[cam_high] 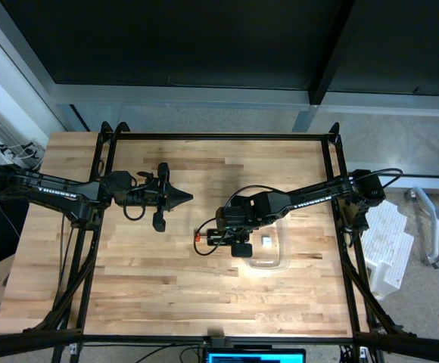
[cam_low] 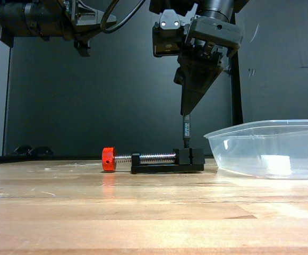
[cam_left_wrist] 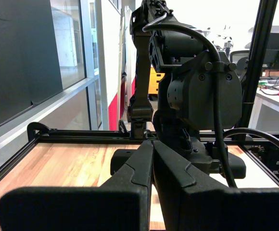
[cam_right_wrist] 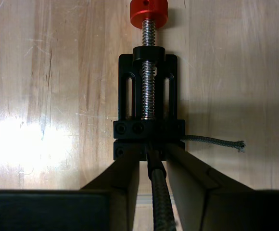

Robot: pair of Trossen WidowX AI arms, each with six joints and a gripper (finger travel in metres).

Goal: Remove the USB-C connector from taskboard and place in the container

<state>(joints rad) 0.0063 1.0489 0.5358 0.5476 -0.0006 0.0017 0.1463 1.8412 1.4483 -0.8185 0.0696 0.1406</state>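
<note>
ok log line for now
right gripper: shut on slim grey USB-C connector over black taskboard; left gripper: parked left, shut; clear plastic container: no connector

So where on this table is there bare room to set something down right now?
Bare wood: the wide near strip of the table between taskboard and near edge, and the far band behind both arms. Crowded: right gripper pinches the USB-C connector on the taskboard, beside the container. Left gripper, shut, hovers centre-left.

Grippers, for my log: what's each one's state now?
Left gripper: shut, empty, raised left of the taskboard.
Right gripper: shut on the USB-C connector, just above the taskboard.
</note>
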